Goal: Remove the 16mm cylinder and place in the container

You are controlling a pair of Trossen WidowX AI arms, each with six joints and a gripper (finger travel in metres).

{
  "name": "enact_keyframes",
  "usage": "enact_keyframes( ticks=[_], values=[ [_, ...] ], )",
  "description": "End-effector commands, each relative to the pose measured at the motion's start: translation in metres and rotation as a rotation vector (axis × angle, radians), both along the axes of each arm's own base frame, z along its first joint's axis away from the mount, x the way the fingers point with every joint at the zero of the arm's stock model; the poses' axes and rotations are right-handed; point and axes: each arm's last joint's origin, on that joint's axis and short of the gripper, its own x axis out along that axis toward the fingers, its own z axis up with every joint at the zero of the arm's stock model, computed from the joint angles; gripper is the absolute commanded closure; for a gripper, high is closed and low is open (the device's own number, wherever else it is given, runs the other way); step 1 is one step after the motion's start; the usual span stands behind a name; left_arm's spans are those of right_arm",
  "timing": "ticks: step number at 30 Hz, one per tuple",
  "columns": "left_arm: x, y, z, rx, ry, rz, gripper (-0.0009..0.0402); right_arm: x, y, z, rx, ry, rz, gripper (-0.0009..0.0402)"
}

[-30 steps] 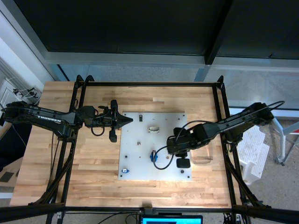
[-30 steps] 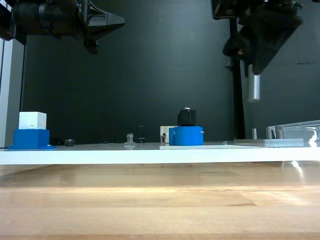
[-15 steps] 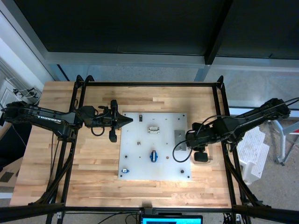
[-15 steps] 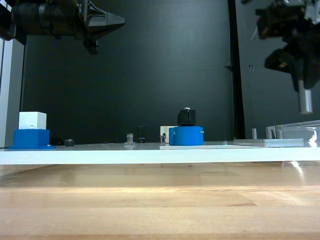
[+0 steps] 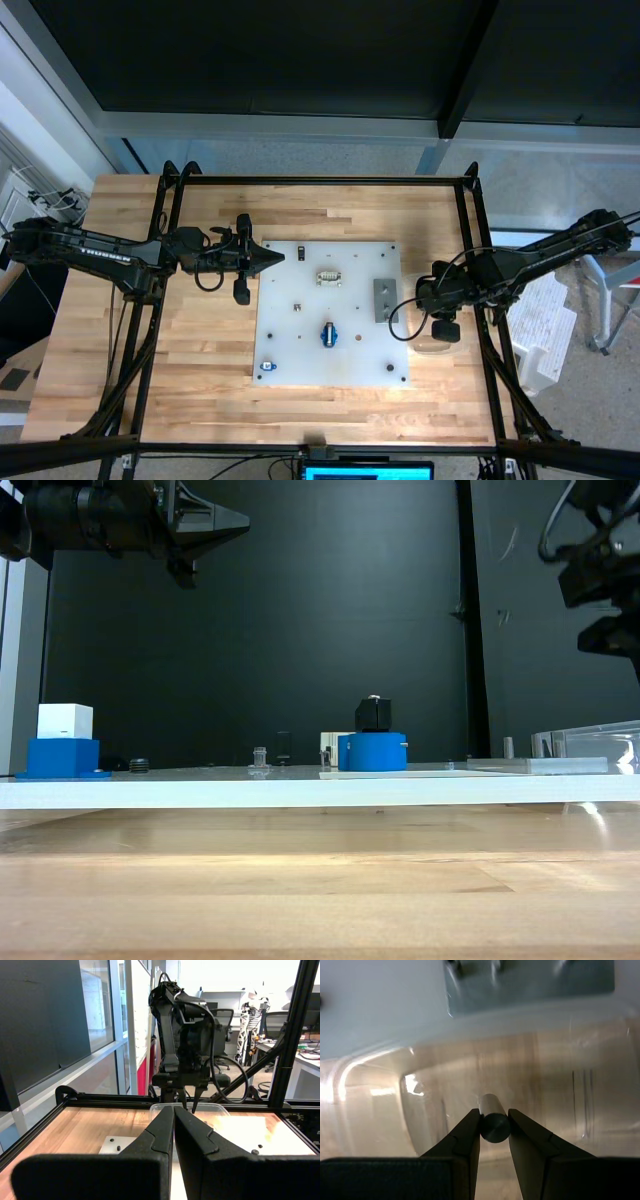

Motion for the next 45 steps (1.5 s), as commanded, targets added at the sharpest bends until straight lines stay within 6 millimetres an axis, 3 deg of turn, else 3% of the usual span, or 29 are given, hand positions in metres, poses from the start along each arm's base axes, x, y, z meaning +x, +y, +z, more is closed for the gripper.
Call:
enact_keyframes(
  ticks=[1,14,19,25,35,45],
  values=[
    [0.000,0.000,0.000,0.000,0.000,0.000,0.0393,-0.001,0.000,-0.007,0.004,0.008,0.000,0.0348],
    [0.000,0.000,0.000,0.000,-0.001,0.000,0.0393,-0.001,0.000,-0.009,0.002,0.003,-0.008,0.0231],
    [0.000,0.000,0.000,0.000,0.000,0.000,0.0393,0.000,0.000,-0.006,0.004,-0.008,-0.008,0.0213],
    [0.000,0.000,0.000,0.000,0.000,0.000,0.0393,0.009,0.001,0.014,0.009,-0.084,0.001,0.0212],
    [0.000,0.000,0.000,0.000,0.000,0.000,0.0393,0.046,-0.006,0.057,-0.018,-0.491,0.036,0.0212],
    [0.000,0.000,0.000,0.000,-0.001,0.000,0.0393,0.075,-0.020,0.078,-0.117,-0.817,0.100,0.0213]
  ],
)
